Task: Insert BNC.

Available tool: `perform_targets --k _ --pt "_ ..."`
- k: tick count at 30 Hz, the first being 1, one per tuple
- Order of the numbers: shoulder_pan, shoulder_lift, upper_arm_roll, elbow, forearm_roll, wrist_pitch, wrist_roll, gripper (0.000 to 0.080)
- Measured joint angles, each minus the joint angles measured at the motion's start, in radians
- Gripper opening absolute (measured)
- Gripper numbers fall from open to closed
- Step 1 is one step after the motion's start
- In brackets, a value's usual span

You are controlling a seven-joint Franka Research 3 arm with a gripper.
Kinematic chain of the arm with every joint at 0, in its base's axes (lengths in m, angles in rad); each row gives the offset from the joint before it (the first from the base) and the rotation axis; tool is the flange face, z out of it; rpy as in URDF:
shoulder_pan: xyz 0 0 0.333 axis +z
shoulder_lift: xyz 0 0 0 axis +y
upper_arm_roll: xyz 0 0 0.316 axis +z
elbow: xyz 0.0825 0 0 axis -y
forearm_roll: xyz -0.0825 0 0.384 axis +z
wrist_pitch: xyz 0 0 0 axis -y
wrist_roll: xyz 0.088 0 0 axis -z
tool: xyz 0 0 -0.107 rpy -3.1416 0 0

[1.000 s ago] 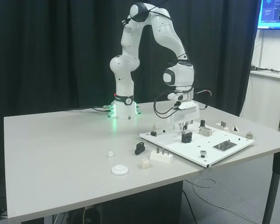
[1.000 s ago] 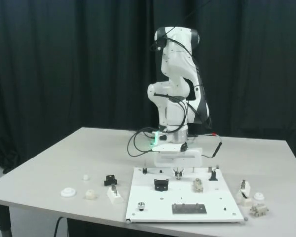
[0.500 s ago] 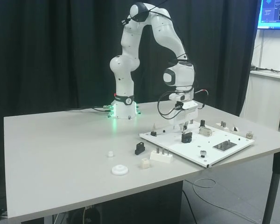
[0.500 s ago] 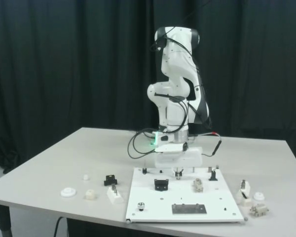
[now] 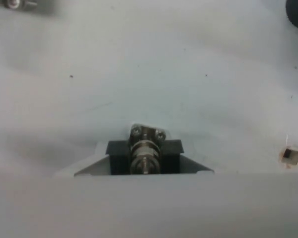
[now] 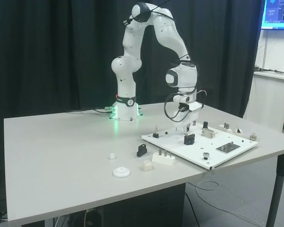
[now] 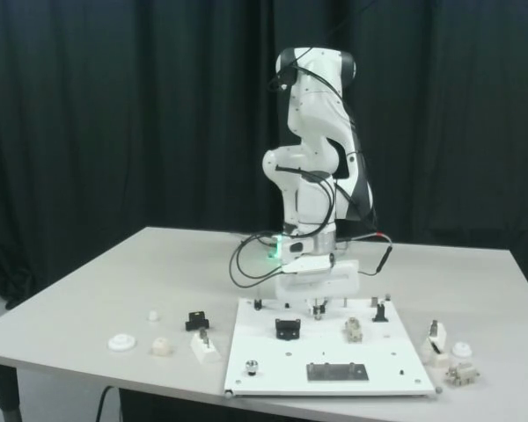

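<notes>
Apparently mid-task: pincer (image 7: 318, 307) closed around BNC connector (image 5: 145, 154), low over rear edge of white board (image 7: 387, 374) on table (image 6: 57, 142). Seating in socket unconfirmed; release remains.

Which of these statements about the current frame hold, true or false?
1. The gripper is above the white board. True.
2. A grey plate sits near the board's front edge. True.
3. The white gear lies on the board. False: it lies on the table, beside the board.
4. The arm's base glows green. True.
5. The black block is in the gripper. False: it sits on the table.
</notes>
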Motion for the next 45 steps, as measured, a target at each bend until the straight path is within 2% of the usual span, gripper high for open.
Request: perform_targets --k 24,45 --pt "-0.006 0.012 0.0 0.031 0.0 -0.056 -0.228 0.0121" --pt "-0.007 0.011 0.0 0.033 -0.003 -0.062 -0.405 0.0121"
